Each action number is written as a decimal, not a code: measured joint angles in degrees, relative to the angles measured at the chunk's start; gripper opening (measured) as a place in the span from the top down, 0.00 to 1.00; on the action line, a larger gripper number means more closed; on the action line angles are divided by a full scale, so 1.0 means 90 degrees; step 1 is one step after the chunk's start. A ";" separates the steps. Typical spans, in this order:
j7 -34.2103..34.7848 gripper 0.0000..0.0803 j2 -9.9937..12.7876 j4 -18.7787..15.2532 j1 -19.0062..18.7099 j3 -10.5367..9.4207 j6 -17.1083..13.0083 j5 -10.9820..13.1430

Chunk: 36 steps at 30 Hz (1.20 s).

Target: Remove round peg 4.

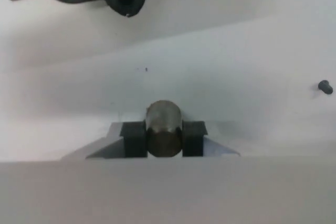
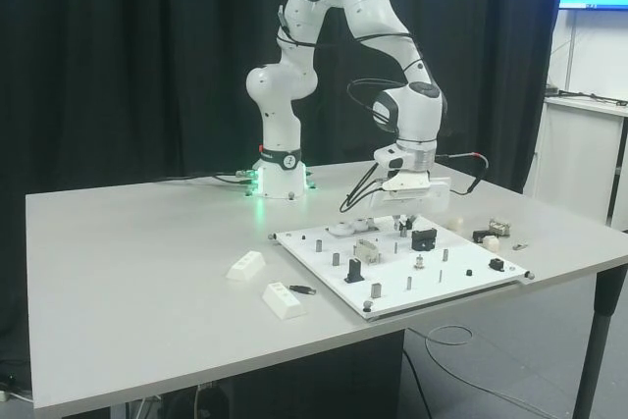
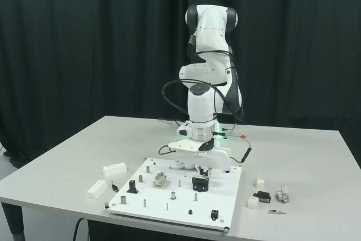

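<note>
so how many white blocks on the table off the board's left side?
2: a white block lies nearer the arm's base, another white block nearer the table's front edge. Both lie beside the white board; none seem hidden.

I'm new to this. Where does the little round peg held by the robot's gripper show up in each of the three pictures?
Wrist view: the round peg sits low in the middle, clamped between the gripper's black fingers.
First room view: too small to pick out; it is hidden at the gripper, above the white board.
Second room view: likewise hidden under the gripper.
Shared landmark: the white board, which is the pale surface behind the peg.
</note>
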<state>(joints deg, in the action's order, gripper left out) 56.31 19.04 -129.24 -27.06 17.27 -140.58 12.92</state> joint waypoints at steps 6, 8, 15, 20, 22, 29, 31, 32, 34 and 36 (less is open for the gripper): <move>0.0000 0.82 0.0000 -0.0003 0.0012 0.0000 -0.0003 0.0062; -0.0007 0.82 0.0000 -0.0003 0.0012 -0.0001 -0.0005 0.0062; -0.0105 0.82 -0.0005 -0.0003 0.0012 0.0000 -0.0009 0.0055; -0.0118 0.82 -0.0017 -0.0004 0.0012 0.0002 -0.0003 0.0038; -0.0118 0.82 -0.0025 -0.0004 0.0012 0.0003 0.0006 0.0032; -0.0118 0.83 -0.0090 -0.0004 0.0012 0.0020 0.0075 0.0029; -0.0118 0.83 -0.0111 -0.0003 0.0012 0.0026 0.0100 0.0027; -0.0118 0.83 -0.0122 -0.0002 0.0012 0.0028 0.0113 0.0025; -0.0118 0.83 -0.0152 0.0000 0.0012 0.0034 0.0147 0.0018; -0.0118 0.83 -0.0184 0.0002 0.0012 0.0041 0.0182 0.0010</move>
<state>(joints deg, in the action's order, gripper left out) 55.25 17.38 -129.22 -26.95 17.64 -138.94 13.02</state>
